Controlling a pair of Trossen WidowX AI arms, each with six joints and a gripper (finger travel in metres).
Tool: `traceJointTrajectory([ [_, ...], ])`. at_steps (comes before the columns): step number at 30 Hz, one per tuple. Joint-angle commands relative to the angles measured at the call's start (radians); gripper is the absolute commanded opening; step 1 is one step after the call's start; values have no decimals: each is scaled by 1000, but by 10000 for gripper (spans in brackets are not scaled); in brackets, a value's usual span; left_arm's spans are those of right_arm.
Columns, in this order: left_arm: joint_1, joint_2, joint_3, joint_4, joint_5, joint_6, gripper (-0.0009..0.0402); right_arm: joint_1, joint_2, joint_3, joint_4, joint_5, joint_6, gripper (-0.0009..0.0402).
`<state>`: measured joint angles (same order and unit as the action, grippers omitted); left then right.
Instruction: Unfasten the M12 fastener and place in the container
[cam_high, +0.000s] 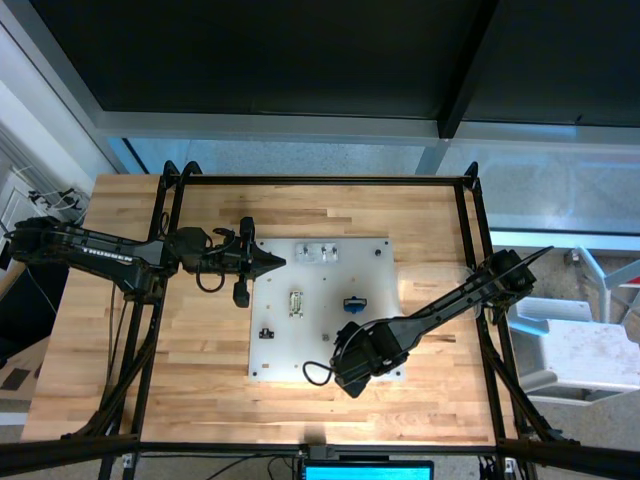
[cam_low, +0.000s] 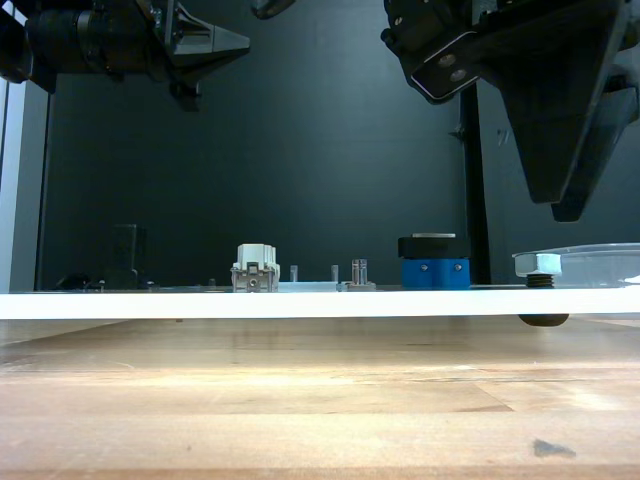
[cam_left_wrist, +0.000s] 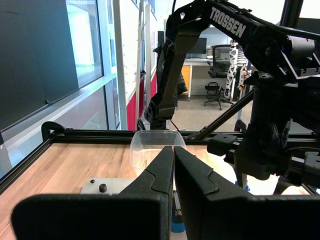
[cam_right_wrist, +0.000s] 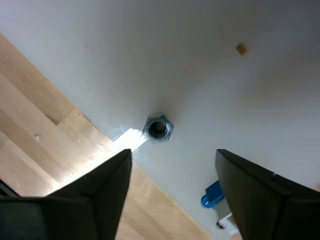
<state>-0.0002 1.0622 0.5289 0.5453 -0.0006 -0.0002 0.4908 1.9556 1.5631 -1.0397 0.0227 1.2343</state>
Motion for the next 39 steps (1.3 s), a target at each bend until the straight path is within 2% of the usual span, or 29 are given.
traceJointTrajectory([
  [1,0,0,0,0,0,0,0,0,1,0,6,2,16,273],
  [7,0,0,0,0,0,0,0,-6,0,-1,10,12,50,293],
  [11,0,0,0,1,0,0,0,-15,16,-1,15,11,95,289],
  [26,0,0,0,1,0,0,0,-20,83,-4,64,2,102,264],
  [32,0,0,0,1,0,0,0,-22,83,-4,65,3,105,237],
  [39,0,0,0,1,0,0,0,-22,83,-4,66,2,116,174],
])
